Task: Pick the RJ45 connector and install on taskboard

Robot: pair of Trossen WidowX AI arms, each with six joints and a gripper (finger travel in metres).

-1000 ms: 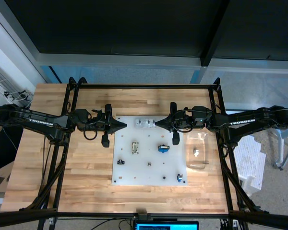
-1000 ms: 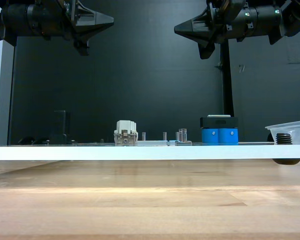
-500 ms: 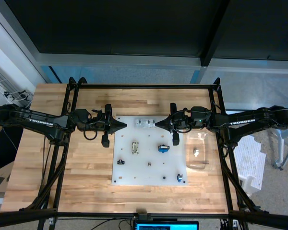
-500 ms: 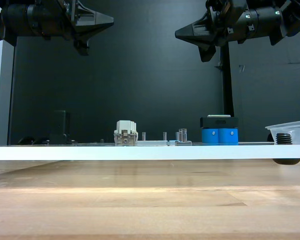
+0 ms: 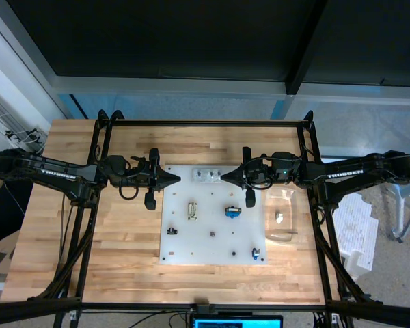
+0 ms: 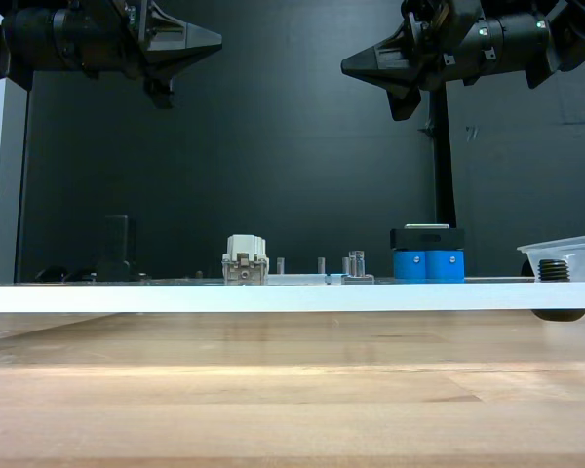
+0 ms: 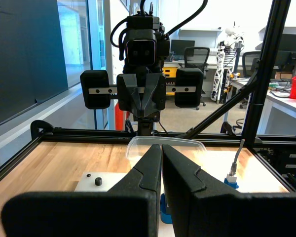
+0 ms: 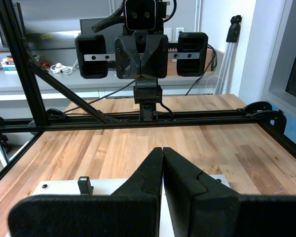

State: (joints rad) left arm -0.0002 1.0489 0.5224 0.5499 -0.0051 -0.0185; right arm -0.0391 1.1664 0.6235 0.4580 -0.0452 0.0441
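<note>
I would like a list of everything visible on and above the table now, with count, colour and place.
table: one, light wood, under everything
taskboard: one, white, table centre
silver block: one, metal, board's far edge
beige socket: one, board's left half
blue pieces: two, board's middle and near right corner
tray: one, clear, right of the board
small white piece: one, inside the tray
left gripper: one, black, shut, high over board's far left part
right gripper: one, black, shut, high over board's far edge

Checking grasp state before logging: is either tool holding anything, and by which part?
Nothing is held. The left tool and right tool are both shut and empty, hovering high over the far part of the taskboard.
</note>
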